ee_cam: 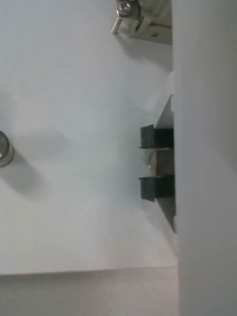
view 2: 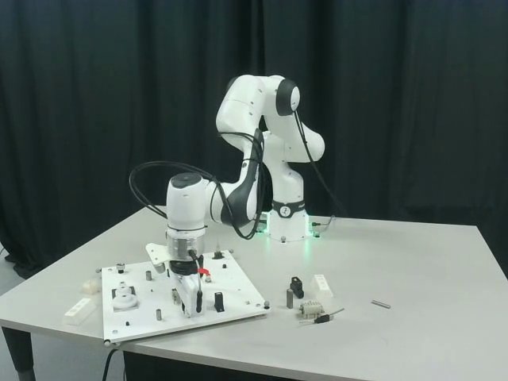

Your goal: Remove square peg 3.

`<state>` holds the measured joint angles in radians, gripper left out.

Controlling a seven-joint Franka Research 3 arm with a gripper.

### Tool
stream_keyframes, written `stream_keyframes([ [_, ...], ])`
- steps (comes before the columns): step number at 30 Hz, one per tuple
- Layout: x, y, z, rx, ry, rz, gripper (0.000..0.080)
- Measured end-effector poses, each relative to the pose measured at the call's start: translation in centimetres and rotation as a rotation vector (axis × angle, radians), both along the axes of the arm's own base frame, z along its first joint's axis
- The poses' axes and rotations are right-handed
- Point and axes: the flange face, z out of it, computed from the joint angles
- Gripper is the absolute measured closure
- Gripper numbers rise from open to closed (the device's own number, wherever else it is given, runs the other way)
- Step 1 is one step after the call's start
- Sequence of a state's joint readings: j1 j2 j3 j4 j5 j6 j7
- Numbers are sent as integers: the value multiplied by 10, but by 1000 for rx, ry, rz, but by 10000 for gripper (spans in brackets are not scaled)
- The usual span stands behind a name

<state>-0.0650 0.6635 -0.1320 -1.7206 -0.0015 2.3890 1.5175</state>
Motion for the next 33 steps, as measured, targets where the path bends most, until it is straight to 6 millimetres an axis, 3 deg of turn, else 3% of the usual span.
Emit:
stream_keyframes([
  [33, -1, -6, 1, 46, -10, 24, 686],
])
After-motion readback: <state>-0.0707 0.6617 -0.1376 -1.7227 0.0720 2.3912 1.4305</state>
